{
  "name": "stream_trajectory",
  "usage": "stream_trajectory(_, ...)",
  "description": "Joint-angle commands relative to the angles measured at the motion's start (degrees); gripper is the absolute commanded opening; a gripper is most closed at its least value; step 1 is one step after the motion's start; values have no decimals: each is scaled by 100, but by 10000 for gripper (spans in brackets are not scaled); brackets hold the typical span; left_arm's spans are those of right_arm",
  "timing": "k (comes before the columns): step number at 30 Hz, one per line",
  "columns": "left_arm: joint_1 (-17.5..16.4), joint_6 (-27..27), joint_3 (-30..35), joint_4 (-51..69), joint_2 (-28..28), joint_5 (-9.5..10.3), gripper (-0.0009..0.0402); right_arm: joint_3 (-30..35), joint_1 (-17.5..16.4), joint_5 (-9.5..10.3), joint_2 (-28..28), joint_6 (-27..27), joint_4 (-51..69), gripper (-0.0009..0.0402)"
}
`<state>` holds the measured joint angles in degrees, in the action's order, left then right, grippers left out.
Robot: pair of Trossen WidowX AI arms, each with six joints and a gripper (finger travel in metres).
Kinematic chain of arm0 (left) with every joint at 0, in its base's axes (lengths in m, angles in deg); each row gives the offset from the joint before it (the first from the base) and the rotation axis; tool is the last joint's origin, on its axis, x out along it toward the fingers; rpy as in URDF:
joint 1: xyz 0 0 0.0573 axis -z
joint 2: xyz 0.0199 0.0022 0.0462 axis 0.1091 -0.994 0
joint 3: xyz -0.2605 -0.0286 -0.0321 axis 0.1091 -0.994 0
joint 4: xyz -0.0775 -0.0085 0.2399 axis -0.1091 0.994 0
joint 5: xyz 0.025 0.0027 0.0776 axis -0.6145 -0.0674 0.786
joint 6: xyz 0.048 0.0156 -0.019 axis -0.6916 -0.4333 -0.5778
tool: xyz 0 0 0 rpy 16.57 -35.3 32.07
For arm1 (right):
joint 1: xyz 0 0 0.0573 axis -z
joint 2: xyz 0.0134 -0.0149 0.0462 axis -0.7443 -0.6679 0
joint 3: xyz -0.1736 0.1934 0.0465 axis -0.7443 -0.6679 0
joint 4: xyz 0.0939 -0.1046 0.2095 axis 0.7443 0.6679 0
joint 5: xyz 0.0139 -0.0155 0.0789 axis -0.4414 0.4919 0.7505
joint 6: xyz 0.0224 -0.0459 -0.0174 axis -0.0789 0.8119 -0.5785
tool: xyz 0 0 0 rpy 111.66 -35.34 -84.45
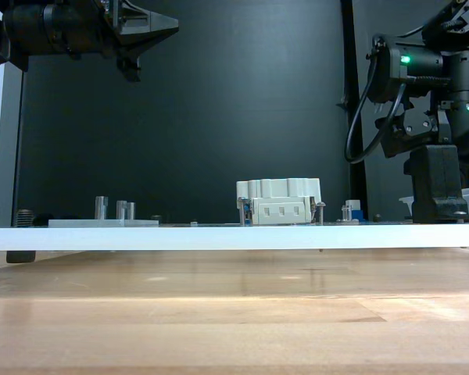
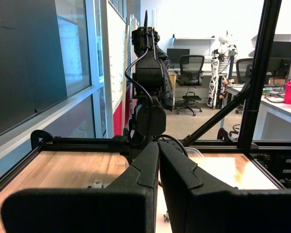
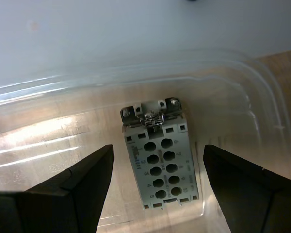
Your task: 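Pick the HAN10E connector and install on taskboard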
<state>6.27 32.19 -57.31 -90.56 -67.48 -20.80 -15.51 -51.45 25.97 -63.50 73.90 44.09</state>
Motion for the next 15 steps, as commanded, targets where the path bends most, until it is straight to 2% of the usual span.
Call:
stream_trajectory(1,0,-2,2,0,0,0,1,-37,-2,0,-2,-20,-33,253)
stream_trajectory(15,0,-2,2,0,0,0,1,-57,-2,-2,-2,-39,-76,175)
